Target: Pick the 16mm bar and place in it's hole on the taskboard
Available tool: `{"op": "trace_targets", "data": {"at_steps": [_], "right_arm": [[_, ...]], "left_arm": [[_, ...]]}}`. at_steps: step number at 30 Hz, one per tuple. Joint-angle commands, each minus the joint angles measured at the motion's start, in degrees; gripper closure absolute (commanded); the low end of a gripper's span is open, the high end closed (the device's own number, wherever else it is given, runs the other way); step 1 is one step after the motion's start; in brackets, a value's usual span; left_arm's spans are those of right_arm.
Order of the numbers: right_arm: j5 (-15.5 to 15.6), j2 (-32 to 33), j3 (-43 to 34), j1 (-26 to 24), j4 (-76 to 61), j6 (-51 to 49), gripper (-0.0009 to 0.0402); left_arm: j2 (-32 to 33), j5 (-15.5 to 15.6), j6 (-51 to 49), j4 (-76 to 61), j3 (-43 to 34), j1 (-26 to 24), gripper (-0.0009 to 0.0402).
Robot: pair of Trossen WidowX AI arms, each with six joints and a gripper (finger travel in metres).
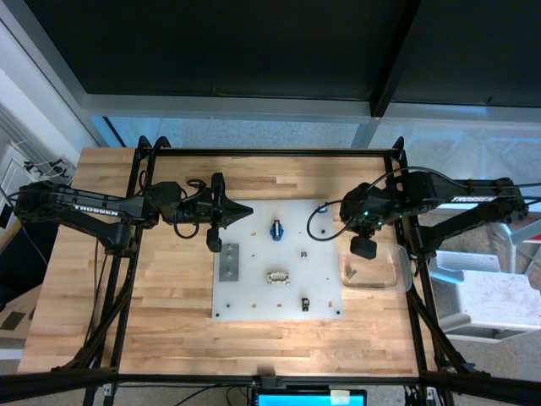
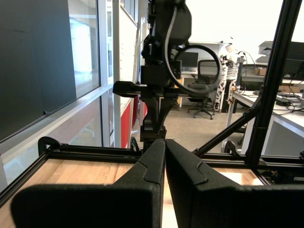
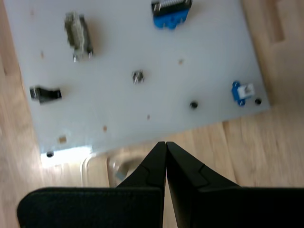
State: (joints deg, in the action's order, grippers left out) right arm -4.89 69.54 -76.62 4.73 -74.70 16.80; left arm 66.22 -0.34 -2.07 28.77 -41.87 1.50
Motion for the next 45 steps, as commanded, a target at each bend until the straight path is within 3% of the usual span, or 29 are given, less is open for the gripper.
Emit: {"op": "trace_targets", "data": {"at_steps": [1,17,25,33,37,45], "right_arm": [[0.0,1.3,-0.7,1.7,-1.8,1.4,0.0394],[0.5,7.6,-0.7,8.9,-11.2,18.1,0.0394],[0.5,10.6,-0.4,13.0,-11.2,19.8,0.0393],[1.7,10.6,1.9,13.8,-9.9,27.9,0.0391],[2.5,10.6,3.6,14.1,-8.8,35.9,0.0358],[3.5,10.6,8.2,15.1,-2.7,45.2,0.0246]], "left_arm": [[0.0,0.0,0.0,0.0,0.0,0.0,0.0393],[0.0,0.0,0.0,-0.1,0.0,0.0,0.0393],[0.0,0.0,0.0,-0.2,0.0,0.0,0.0393],[0.0,0.0,0.0,-0.2,0.0,0.0,0.0393],[0.0,0.0,0.0,-0.2,0.0,0.0,0.0393],[0.0,0.0,0.0,-0.2,0.0,0.0,0.0393]]}}
